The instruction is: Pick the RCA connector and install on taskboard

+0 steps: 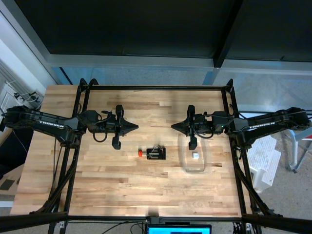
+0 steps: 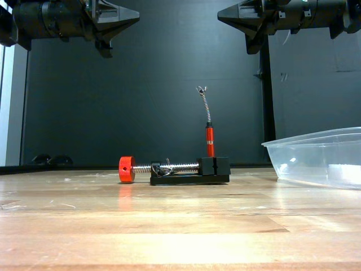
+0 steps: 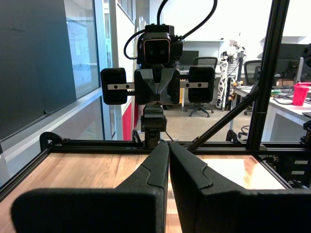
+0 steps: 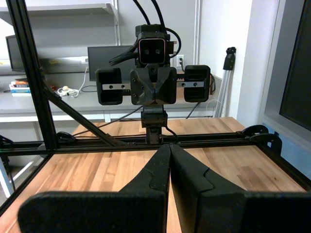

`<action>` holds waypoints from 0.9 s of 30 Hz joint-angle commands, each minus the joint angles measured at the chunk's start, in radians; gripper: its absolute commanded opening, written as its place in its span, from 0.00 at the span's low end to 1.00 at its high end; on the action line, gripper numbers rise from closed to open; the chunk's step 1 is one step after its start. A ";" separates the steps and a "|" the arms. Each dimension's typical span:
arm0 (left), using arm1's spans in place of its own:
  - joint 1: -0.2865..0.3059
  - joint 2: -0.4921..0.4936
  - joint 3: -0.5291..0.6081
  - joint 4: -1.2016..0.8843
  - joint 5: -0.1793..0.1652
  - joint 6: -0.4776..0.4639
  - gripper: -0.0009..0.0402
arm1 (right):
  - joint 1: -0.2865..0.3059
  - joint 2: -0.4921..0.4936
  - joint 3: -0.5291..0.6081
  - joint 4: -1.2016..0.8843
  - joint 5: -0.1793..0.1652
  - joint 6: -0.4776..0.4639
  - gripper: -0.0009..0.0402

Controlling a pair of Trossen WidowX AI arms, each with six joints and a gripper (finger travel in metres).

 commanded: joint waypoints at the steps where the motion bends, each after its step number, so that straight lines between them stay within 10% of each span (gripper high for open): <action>1: 0.000 0.000 0.000 0.000 0.000 0.000 0.02 | 0.000 0.001 0.001 -0.002 0.000 0.000 0.02; 27: 0.000 0.000 0.000 0.000 0.000 0.000 0.02 | 0.000 0.001 0.001 -0.026 0.000 0.000 0.02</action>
